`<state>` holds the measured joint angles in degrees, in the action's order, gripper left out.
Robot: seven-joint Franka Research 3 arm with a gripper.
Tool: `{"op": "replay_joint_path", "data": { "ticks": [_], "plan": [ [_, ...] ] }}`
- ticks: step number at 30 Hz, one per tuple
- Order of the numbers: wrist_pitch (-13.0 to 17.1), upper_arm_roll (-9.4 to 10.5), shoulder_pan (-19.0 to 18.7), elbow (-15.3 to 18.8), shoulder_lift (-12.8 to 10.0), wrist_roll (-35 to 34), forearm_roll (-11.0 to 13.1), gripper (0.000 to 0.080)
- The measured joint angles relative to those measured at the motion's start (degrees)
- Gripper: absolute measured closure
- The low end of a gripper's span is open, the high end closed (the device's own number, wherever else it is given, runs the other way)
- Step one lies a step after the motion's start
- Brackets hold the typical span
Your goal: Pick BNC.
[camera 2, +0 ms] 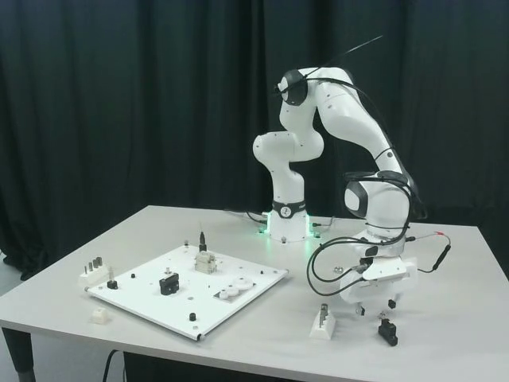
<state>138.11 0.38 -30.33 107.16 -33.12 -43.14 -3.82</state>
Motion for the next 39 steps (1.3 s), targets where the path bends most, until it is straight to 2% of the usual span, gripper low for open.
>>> {"op": "replay_joint_path", "data": {
  "ticks": [4,18,32,33,38,39],
  "plan": [
    [0.22,-0.55,-0.44,-0.17,-0.57,-0.01,0.0,0.0002],
    [1.22,-0.59,-0.94,-0.79,-2.21,-0.01,0.0,0.0002],
    [1.81,-0.73,-2.18,-0.88,-2.86,-0.04,-0.04,0.0002],
    [1.82,-0.77,-2.23,-0.88,-2.9,-0.07,-0.05,0.0098],
    [1.9,-0.89,-2.43,-0.9,-3.06,-0.44,-0.05,0.0098],
    [1.9,-0.89,-2.45,-0.91,-3.06,-0.5,-0.05,0.026]
  ]
}}
